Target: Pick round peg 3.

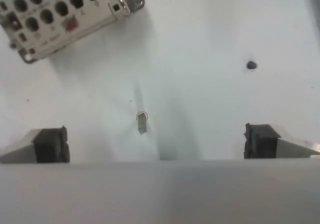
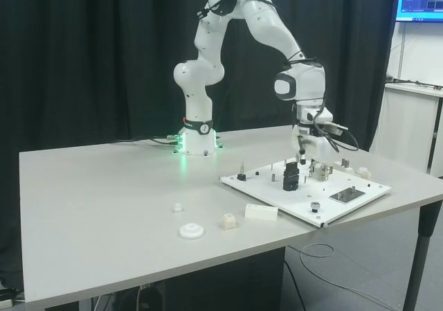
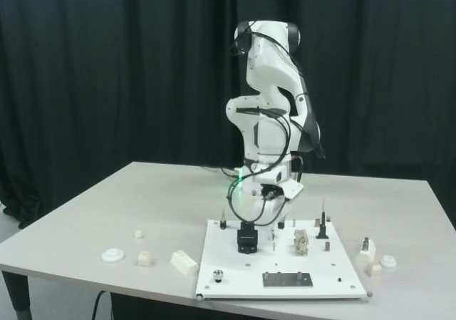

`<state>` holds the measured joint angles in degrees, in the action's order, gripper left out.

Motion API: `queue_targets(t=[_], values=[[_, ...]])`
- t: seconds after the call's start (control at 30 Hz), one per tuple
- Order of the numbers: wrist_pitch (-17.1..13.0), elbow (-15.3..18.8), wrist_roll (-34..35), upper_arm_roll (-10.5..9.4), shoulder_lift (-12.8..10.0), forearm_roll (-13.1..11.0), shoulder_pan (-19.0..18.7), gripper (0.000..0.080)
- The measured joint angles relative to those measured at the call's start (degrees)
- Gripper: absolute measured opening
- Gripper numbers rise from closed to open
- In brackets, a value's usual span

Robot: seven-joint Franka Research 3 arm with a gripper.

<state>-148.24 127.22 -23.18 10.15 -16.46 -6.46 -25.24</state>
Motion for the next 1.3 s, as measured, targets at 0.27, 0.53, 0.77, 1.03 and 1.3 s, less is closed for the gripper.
queue_targets(t=[0.27, 0.53, 0.77, 1.03, 1.3], values=[[2.7, -0.1, 0.1, 0.23, 2.9, 0.0, 0.0, 0.0794], [4.7, -0.8, 0.9, 0.28, 4.5, 0.1, 0.0, 0.0800], [6.7, -1.8, 2.3, 0.27, 5.1, 0.6, 0.0, 0.0800], [9.7, -3.6, 4.1, 0.26, 5.2, 2.2, 0.0, 0.0800], [12.8, -5.2, 8.4, 0.27, 5.2, 2.7, 0.0, 0.0800]])
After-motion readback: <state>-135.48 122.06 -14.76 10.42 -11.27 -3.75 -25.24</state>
